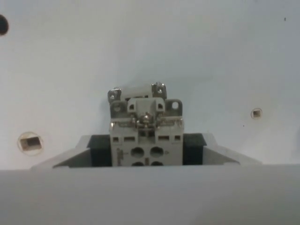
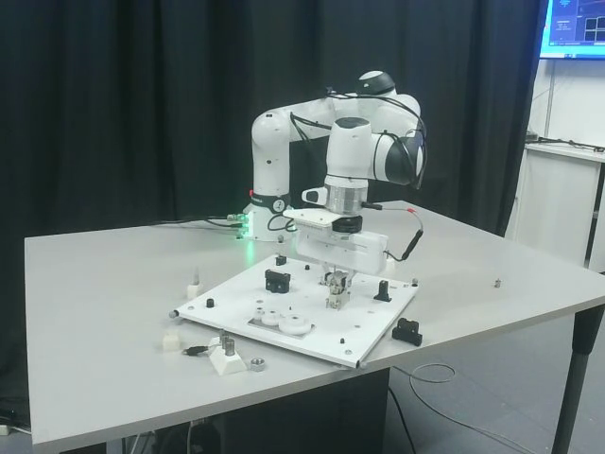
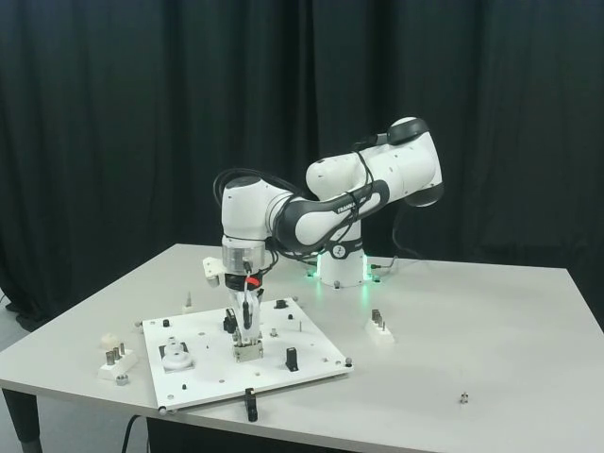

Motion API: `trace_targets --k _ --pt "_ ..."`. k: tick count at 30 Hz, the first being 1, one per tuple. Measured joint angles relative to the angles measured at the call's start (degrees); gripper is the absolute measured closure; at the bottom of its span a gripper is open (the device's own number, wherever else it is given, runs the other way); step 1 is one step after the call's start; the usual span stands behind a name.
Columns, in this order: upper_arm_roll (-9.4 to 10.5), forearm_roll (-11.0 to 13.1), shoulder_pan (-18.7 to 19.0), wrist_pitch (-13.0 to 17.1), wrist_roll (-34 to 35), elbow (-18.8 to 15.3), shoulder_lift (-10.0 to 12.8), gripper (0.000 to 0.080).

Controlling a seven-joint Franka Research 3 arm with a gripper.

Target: Insert waterproof.

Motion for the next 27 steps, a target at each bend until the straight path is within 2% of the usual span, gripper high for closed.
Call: trace_targets --k 13,27 --pt "0.01 0.1 0.2 0.0 -0.4 0.0 0.0 0.0493" --pt "0.02 0.1 0.1 0.0 -4.8 0.0 0.0 0.0493"
